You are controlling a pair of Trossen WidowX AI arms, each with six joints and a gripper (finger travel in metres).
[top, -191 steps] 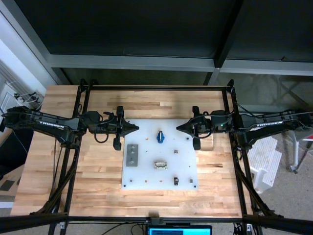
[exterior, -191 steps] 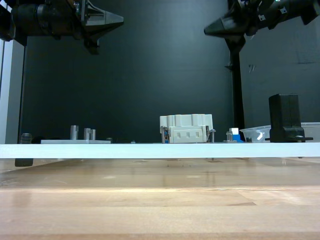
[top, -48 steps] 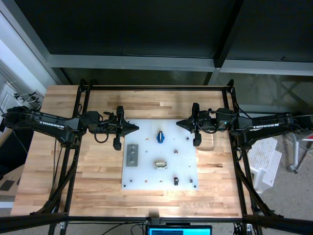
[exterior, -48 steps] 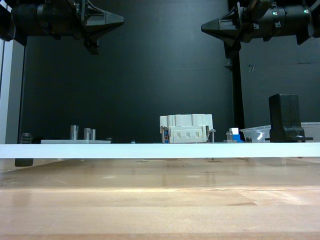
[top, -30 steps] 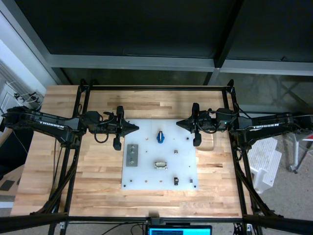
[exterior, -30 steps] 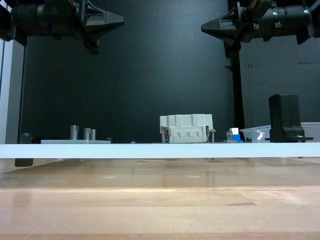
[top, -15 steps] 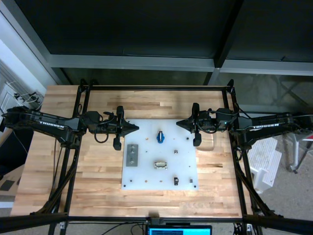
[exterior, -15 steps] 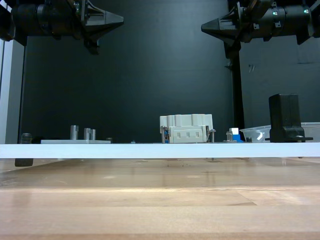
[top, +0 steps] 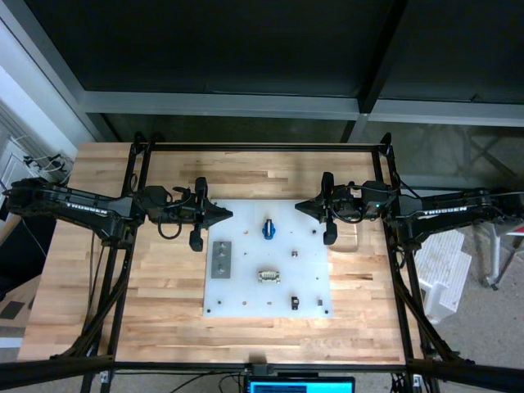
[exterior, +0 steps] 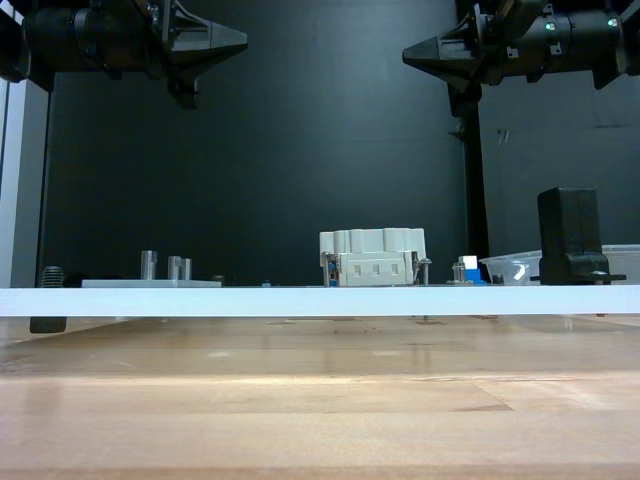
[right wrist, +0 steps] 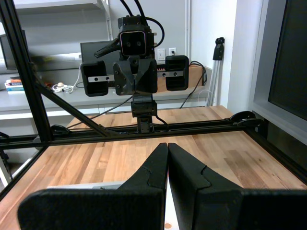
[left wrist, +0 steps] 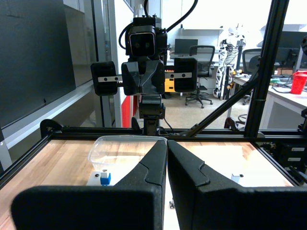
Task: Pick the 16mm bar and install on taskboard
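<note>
The white taskboard (top: 241,286) lies flat in the middle of the wooden table, and the low view shows its near edge (exterior: 300,301). No 16mm bar can be made out in any view. My left gripper (top: 229,214) hovers high over the board's left rear corner, shut and holding nothing; its closed tips (left wrist: 167,143) point across the table. My right gripper (top: 297,207) hovers at the same height over the board's right rear part, also shut and empty (right wrist: 168,145). The two grippers face each other, well above the board (exterior: 243,40) (exterior: 406,55).
On the board stand a grey metal block (top: 221,258), a blue knob (top: 268,229), a beige connector (exterior: 372,257) and a black part (exterior: 570,235). A clear plastic tray (left wrist: 122,148) sits by the board's right rear side. Black frame rails border the table.
Since the oldest frame the right gripper has levelled out and shifted slightly left and towards the back. Over the last 1.6 seconds nothing has moved. The left arm has stayed still.
</note>
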